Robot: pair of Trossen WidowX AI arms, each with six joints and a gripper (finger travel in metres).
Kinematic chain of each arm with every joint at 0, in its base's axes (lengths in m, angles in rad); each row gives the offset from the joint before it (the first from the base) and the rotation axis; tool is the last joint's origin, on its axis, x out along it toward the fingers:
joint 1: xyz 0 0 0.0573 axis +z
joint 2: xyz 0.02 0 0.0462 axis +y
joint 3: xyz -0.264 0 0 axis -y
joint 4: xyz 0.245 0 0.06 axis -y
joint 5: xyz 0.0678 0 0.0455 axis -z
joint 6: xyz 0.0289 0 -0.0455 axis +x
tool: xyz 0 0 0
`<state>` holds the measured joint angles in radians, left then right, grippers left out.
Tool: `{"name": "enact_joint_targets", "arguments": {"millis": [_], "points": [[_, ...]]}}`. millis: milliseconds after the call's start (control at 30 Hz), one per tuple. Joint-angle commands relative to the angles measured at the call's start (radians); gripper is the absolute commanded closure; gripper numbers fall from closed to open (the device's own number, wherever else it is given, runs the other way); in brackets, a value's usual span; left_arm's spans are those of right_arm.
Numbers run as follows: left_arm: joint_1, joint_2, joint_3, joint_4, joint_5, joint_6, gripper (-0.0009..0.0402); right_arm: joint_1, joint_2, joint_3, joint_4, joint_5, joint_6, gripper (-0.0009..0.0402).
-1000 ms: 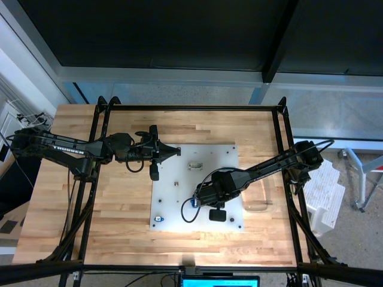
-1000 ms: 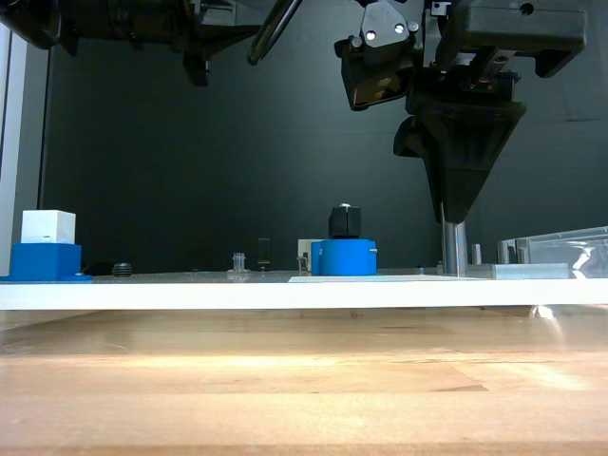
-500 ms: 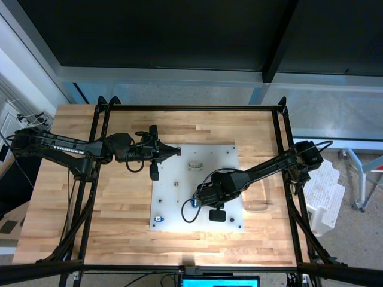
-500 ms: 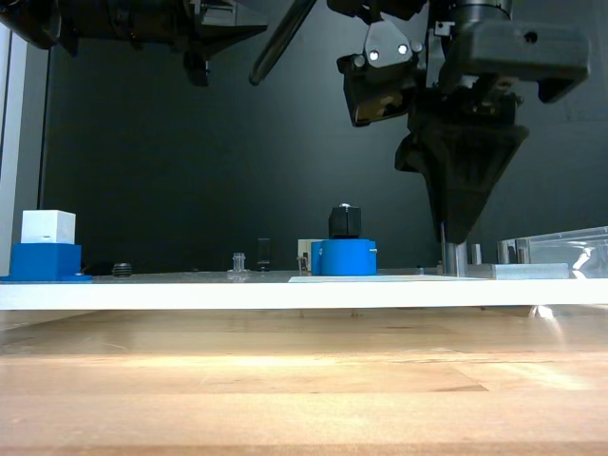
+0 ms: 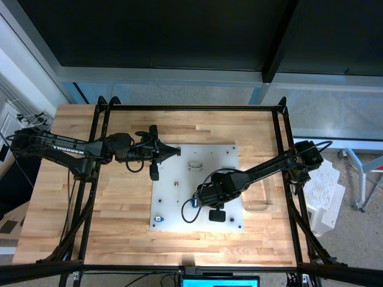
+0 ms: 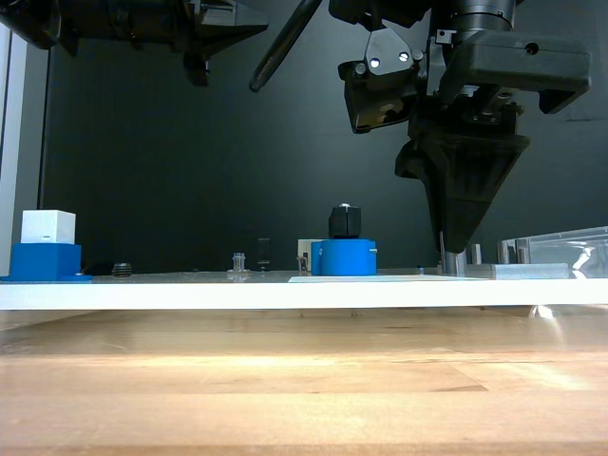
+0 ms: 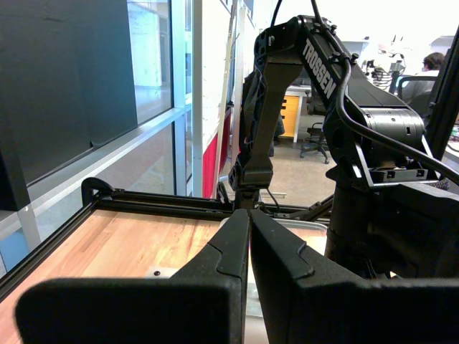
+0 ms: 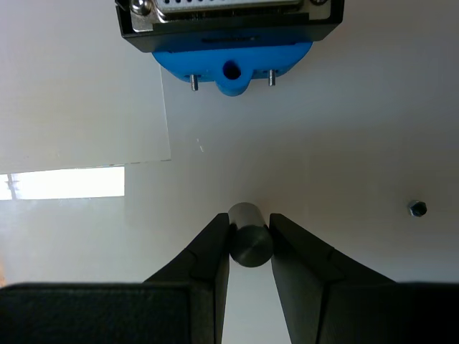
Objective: Pick the 16mm cylinder and install on the taskboard
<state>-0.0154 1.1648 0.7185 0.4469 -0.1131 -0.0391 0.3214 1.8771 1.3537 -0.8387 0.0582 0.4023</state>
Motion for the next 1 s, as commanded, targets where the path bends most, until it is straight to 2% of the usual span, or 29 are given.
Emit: {"name": "enact_joint_targets", "arguments": {"millis": [33,233,433,767,900,1000], "points": [[0.0,0.0,0.0,0.0,0.0,0.0,0.0392,0.0,0.0,0.0,0.003,0.0,0.001,0.0334],[0.0,0.0,0.0,0.0,0.0,0.0,0.0392,0.002,0.0,0.0,0.007,0.001,0.001,0.0258],[0.0,0.0,0.0,0.0,0.0,0.0,0.0392,0.003,-0.008,0.0,0.01,0.001,0.0,0.0217],[0.0,0.0,0.0,0.0,0.0,0.0,0.0392,-0.013,-0.129,0.0,-0.008,0.002,-0.059,0.0212],[0.0,0.0,0.0,0.0,0.0,0.0,0.0392,-0.047,-0.199,-0.003,-0.017,0.005,-0.095,0.0217],[0.0,0.0,0.0,0.0,0.0,0.0,0.0392,-0.082,-0.249,-0.003,-0.015,0.005,-0.132,0.0234]]}}
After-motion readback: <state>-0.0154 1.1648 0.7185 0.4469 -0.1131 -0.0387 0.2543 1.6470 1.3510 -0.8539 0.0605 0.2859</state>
